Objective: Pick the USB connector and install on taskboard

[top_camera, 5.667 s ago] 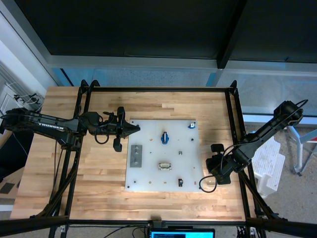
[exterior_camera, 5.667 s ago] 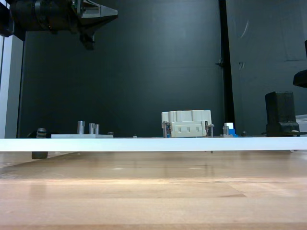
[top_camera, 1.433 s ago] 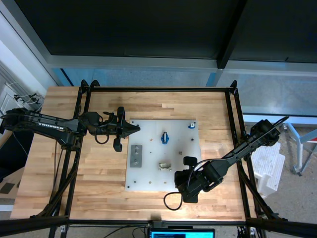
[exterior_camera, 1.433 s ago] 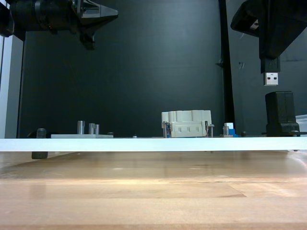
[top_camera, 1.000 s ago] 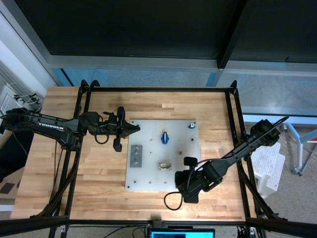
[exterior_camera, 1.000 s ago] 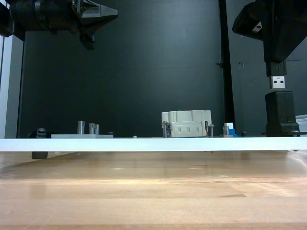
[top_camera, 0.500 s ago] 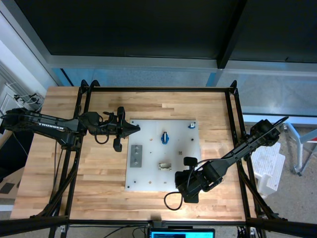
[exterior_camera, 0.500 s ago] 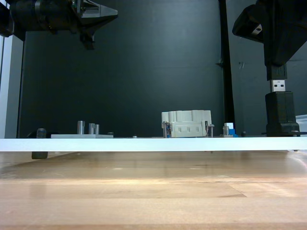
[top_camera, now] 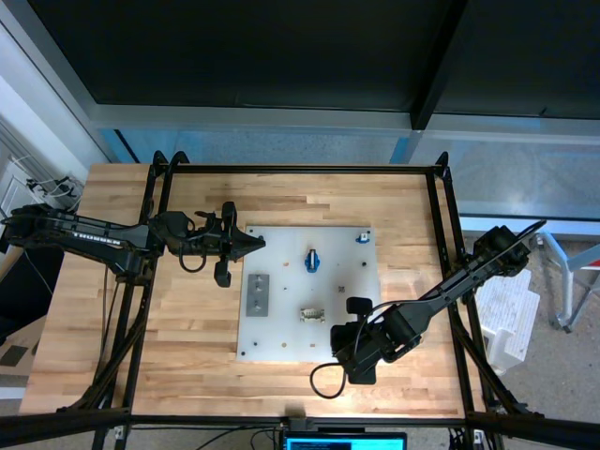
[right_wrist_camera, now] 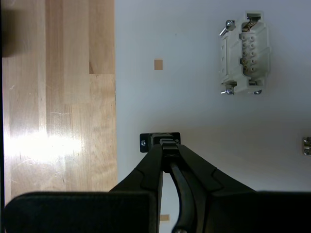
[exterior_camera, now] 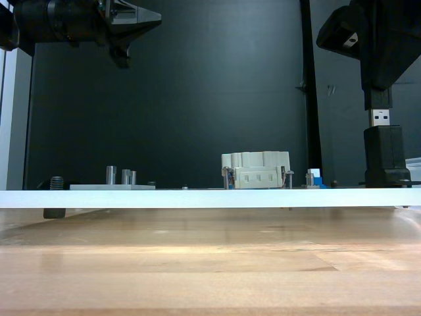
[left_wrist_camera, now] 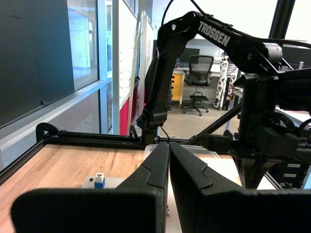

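Pinching USB connector (exterior_camera: 380, 116) upright, plug down, right gripper (right_wrist_camera: 166, 153) hovers over taskboard (top_camera: 281, 323); left gripper (top_camera: 257, 244) closed beside.

We are in a robotics lab within an office building: a black arm (left_wrist_camera: 214, 34) lettered TROSSEN, a black metal frame (top_camera: 300, 170) around a wooden surface (top_camera: 187, 375), a white taskboard (top_camera: 286, 328) with connectors — and beyond it tall glass partitions (left_wrist_camera: 85, 53) and a black office chair (left_wrist_camera: 200, 73).

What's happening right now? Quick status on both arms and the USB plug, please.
Right gripper shut on USB connector over taskboard. Metal tip at mouth of black socket, not seated. Left gripper shut, parked high at taskboard's left. Nothing blocking.
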